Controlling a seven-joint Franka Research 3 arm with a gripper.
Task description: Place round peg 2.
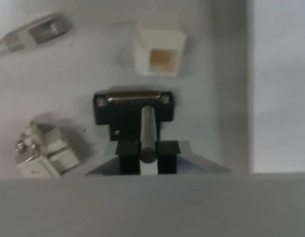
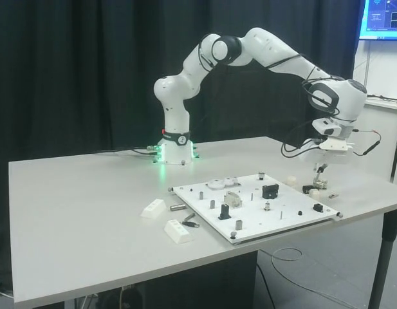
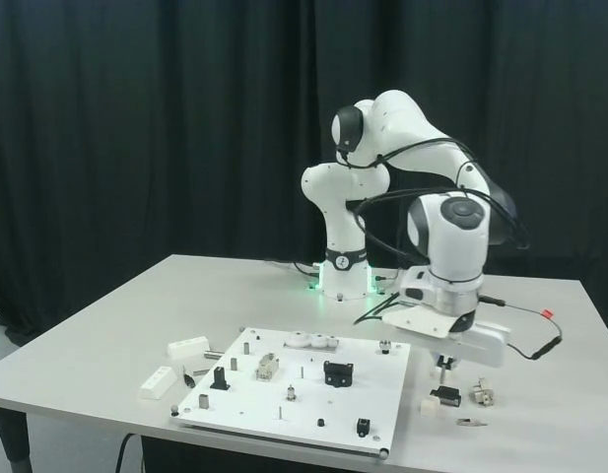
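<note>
While both room views hide the grasp behind the wrist housing, only the wrist view shows it: pincer (image 1: 148,157) pinching round peg 2 (image 1: 148,132) between its black fingers (image 1: 126,157). Peg is grey, a plain cylinder, long axis running straight out from the fingertips toward the worktop (image 1: 83,79) below. Under it sits a black connector (image 1: 133,109), a white square socket (image 1: 158,52) beyond, a cable plug (image 1: 41,29) and a white clip block (image 1: 43,150) nearby. Room views place pincer (image 2: 321,170) off the white board (image 2: 249,209), beside small parts (image 3: 451,397) past the board's edge.
</note>
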